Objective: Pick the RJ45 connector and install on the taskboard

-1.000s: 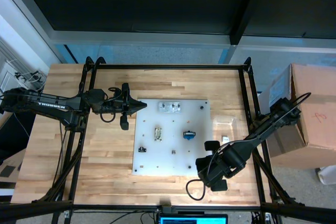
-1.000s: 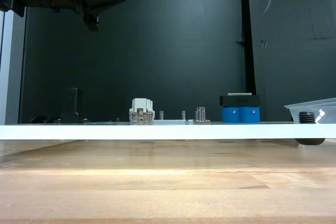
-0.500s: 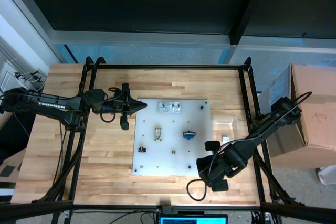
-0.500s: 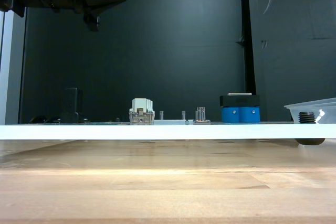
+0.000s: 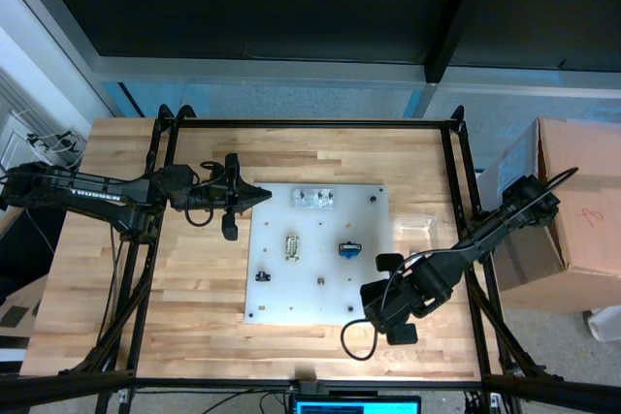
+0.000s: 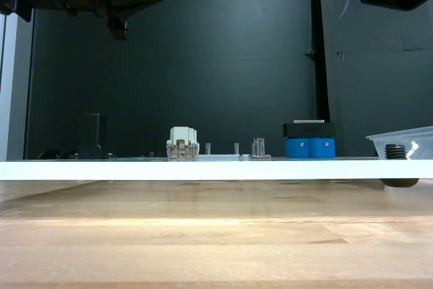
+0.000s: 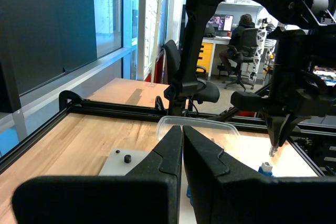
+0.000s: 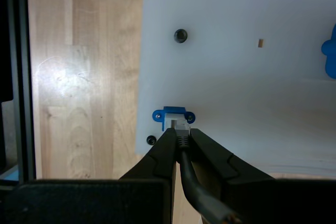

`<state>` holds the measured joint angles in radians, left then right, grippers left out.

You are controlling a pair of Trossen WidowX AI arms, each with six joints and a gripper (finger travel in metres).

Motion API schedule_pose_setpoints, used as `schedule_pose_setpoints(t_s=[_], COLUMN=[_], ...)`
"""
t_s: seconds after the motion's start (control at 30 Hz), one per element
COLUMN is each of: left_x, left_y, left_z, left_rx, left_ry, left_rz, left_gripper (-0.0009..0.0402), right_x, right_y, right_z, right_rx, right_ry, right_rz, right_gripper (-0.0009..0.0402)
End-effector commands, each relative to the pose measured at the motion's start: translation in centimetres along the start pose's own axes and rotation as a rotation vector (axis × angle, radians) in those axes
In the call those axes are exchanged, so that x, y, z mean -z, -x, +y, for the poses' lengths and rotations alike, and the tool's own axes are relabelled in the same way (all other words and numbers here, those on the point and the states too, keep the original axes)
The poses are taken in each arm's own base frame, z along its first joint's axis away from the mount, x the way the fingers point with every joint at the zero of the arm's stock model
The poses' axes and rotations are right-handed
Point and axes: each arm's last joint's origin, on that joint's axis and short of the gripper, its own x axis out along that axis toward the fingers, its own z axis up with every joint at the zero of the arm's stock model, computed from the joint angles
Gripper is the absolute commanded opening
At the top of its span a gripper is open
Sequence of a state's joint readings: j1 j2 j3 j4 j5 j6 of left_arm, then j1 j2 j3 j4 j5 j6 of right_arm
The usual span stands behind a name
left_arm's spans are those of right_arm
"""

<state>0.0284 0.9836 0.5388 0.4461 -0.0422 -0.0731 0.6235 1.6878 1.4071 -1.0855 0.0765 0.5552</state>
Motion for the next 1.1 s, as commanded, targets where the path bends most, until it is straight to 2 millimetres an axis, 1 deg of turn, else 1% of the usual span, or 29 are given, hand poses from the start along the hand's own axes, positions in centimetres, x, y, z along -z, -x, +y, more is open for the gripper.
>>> schedule_pose_setpoints(t_s=[0.03,0.27,0.87,1.1], left_x=[0.0,0.0,0.0,0.0], left_y=[0.0,0.0,0.0,0.0], left_z=[0.0,0.0,0.0,0.0], left_rx=[0.000,0.000,0.000,0.000], left_ry=[0.000,0.000,0.000,0.000], left_rz=[-0.001,-0.001,0.000,0.000], left_gripper=[0.0000,0.0000,0.0000,0.0000], right_x=[0.1,0.4,0.8,1.1], right_y=[-0.5,-1.1,-1.4,-2.0], right_z=[0.0,0.1,0.4,0.6], right_rx=[0.002,-0.004,-0.001,-0.006], right_ry=[-0.001,0.001,0.010,0.012], right_rz=[0.001,-0.002,0.003,-0.001], right_gripper=[0.0000,0.0000,0.0000,0.0000])
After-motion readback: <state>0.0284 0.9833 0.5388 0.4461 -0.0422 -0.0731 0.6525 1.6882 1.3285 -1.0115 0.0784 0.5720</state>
